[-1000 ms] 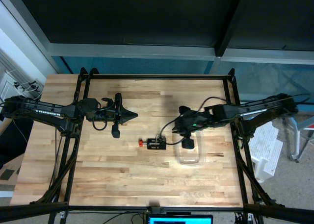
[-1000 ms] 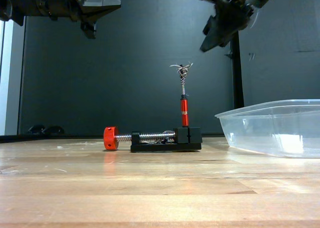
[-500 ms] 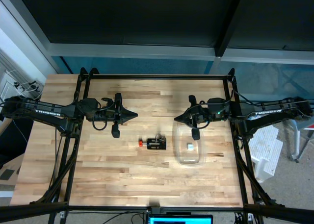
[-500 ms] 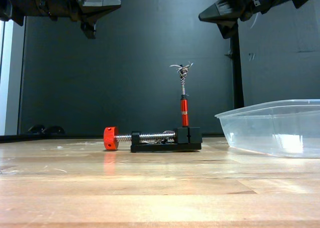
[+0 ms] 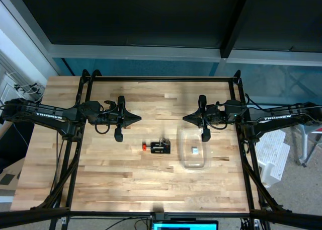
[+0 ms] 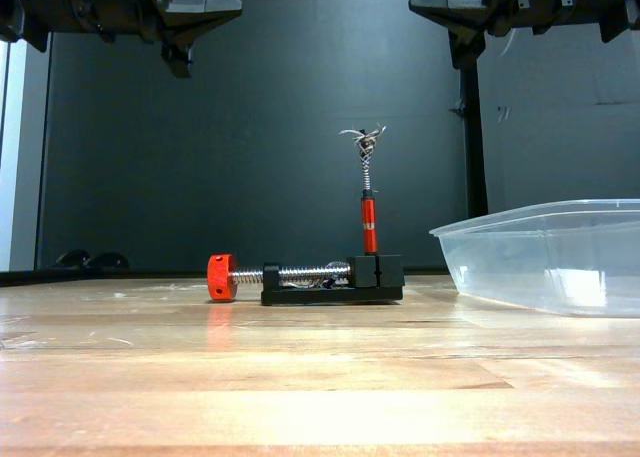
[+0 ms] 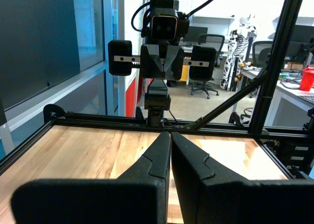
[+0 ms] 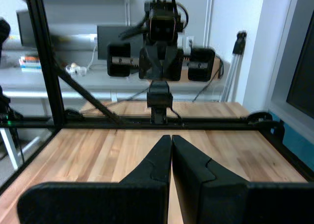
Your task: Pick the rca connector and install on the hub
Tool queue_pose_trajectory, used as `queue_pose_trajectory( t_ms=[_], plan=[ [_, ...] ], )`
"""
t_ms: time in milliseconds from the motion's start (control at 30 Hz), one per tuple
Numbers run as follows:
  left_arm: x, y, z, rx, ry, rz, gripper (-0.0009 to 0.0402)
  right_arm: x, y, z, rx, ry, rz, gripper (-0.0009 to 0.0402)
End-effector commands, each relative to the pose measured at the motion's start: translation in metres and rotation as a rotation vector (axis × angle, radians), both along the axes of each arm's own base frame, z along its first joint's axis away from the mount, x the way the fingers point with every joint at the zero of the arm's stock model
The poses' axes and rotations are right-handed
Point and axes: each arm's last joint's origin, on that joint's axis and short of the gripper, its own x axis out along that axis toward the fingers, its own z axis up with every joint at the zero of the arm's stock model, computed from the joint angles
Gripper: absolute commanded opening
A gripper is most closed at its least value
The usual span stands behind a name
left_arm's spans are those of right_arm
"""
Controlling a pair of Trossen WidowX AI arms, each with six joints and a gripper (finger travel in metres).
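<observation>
While both arms hang level above the tabletop (image 5: 126, 184), the left pincer (image 5: 138, 118) and the right pincer (image 5: 185, 118) point at each other. Each is clenched, fingers pressed together on nothing. The hub (image 5: 160, 148) lies on the wood between them, nearer the near edge. The rca connector (image 6: 368, 212) stands upright on the end away from its red knob (image 6: 221, 276). White lettering along each arm appears to read TROSSEN. Beside the hub, toward the right arm, a clear tray (image 5: 184, 162) holds a small white cube (image 5: 194, 150).
</observation>
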Motion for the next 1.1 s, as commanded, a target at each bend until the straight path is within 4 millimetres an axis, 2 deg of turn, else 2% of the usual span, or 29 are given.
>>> queue_pose_trajectory(
  t_ms=[33,200,1100],
  plan=[
    [0.0000,0.0000,0.0000,0.000,0.000,0.000,0.0000,-0.0008,-0.0009,-0.0019,0.013,-0.014,-0.006,0.0000],
    [0.0000,0.0000,0.0000,0.000,0.000,0.000,0.0000,-0.0016,-0.0077,-0.0083,0.026,-0.004,-0.031,0.0000],
    [0.0000,0.0000,0.0000,0.000,0.000,0.000,0.0000,-0.0018,-0.0061,-0.0098,0.048,-0.003,0.007,0.0000]
  ],
)
